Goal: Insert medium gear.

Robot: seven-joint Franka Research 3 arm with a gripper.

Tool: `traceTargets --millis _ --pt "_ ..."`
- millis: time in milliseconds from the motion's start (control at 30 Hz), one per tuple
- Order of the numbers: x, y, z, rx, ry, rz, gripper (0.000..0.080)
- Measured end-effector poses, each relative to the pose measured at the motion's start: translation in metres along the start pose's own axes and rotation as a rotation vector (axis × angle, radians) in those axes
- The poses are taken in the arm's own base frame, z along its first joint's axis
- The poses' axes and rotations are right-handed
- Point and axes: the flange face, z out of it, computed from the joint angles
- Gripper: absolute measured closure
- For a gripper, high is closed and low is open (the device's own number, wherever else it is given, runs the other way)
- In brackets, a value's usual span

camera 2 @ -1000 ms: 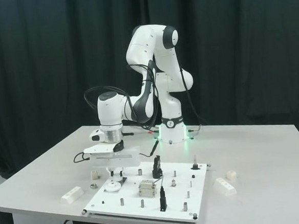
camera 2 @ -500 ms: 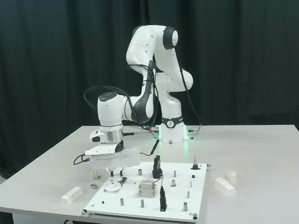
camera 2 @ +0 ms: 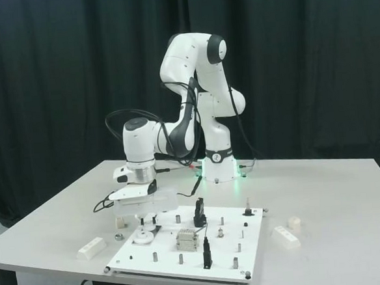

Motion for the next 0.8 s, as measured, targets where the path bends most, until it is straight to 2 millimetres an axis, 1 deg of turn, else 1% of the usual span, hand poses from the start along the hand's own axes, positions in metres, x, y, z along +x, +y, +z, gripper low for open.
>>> traceTargets --millis 600,800 --pt "0.0000 0.0002 0.0004 0.013 -0.005 0.325 0.0521" --pt "-0.0001 0.0002 0.0005 0.013 -0.005 0.352 0.0521"
